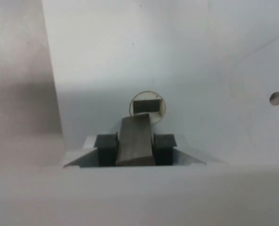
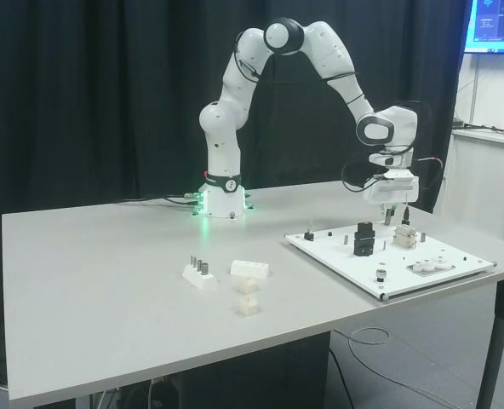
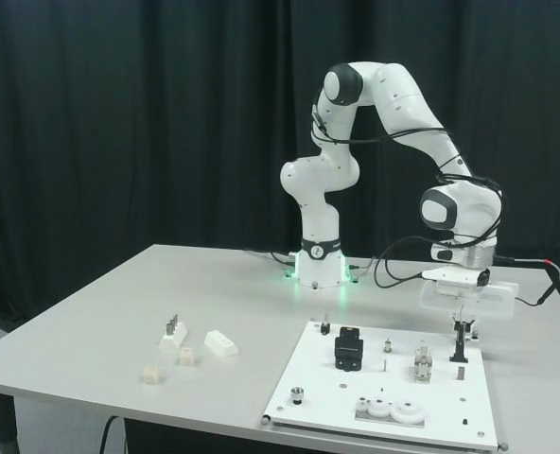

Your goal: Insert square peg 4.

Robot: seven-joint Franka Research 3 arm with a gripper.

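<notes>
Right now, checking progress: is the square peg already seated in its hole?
No. In the wrist view the square peg is held in the gripper above the open hole.

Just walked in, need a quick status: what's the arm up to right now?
The white Franka arm is working over the white board on the grey table. Its end effector grips a square peg between its black fingers, hanging just above a square hole in a round insert on the board. In the wrist view the peg's tip sits close to the hole; it is not yet inserted.
</notes>
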